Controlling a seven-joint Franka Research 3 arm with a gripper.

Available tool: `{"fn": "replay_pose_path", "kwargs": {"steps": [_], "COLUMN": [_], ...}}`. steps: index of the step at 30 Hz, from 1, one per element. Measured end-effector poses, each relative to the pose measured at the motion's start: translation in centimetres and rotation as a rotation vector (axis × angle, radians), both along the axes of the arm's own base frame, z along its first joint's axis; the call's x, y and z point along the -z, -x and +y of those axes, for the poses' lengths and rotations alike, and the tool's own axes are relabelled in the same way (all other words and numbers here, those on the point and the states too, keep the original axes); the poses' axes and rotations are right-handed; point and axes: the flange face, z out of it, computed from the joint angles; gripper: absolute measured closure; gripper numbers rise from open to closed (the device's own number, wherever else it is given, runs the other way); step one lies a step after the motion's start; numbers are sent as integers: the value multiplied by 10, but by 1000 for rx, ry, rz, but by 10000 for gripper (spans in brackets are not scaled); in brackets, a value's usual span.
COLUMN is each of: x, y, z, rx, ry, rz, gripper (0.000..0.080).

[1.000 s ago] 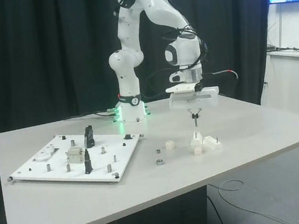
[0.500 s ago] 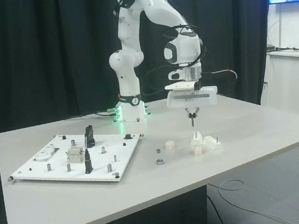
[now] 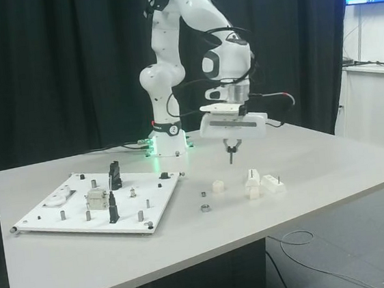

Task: Insert square peg 2.

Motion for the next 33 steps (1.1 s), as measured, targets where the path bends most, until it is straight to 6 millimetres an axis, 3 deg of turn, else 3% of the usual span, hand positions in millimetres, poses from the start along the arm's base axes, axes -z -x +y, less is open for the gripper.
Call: {"fn": "replay_pose_path", "kwargs": {"steps": [17, 33], "x": [-2, 0], "y": [12, 34], "z": [-86, -152], "rx": [-77, -261], "ry": [22, 1], "rz": [56, 122], "gripper": [732, 732]}}
